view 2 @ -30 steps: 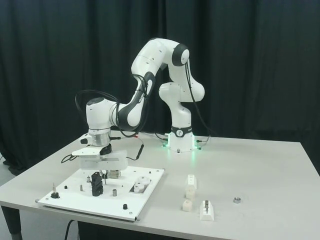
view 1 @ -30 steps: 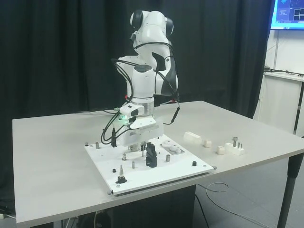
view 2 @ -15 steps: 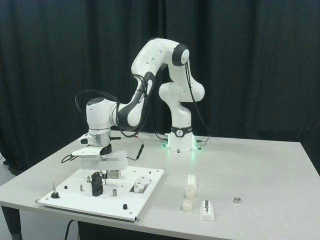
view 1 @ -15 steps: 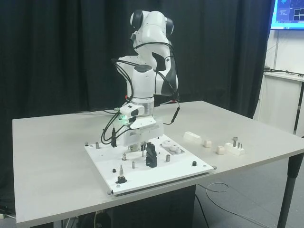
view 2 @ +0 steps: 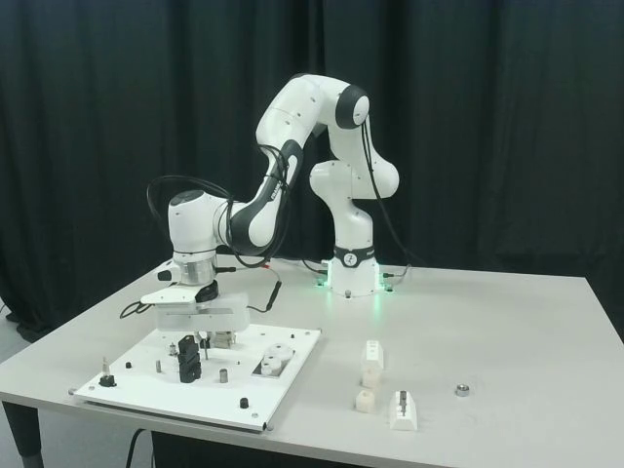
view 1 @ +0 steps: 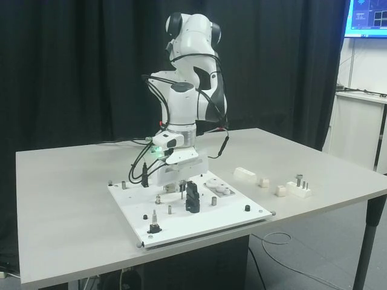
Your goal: Insert square peg 1.
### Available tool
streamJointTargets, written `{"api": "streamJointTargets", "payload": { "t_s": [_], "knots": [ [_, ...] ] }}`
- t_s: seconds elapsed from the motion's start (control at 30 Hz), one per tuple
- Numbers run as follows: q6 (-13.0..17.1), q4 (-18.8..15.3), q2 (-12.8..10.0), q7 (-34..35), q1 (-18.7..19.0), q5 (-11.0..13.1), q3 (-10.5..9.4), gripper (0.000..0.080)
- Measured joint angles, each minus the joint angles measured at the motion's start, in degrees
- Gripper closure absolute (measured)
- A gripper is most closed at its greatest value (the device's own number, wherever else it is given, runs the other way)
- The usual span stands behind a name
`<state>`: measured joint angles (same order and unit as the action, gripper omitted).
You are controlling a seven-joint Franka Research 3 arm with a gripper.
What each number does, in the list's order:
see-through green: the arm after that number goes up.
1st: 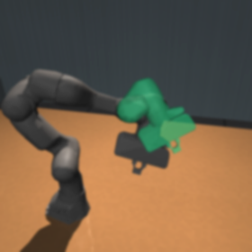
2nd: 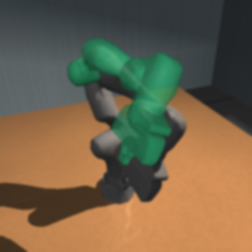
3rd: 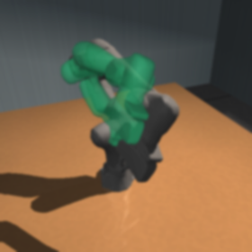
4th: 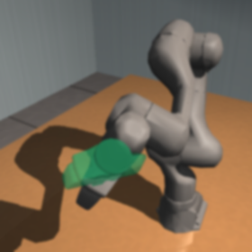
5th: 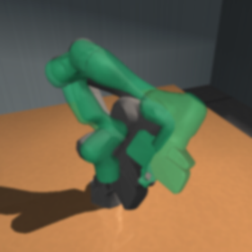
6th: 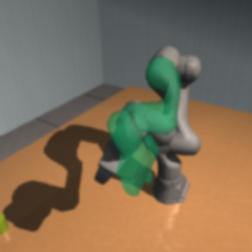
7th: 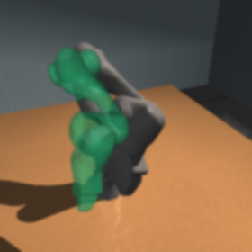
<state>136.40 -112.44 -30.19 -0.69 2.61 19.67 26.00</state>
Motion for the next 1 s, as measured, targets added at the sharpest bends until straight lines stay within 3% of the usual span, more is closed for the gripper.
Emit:
{"api": "streamJointTargets", "payload": {
  "t_s": [1.0],
  "knots": [
    [-0.21,-0.01,0.04,-2.47,0.0,0.0,0.07,0.0768]
  ]
}}
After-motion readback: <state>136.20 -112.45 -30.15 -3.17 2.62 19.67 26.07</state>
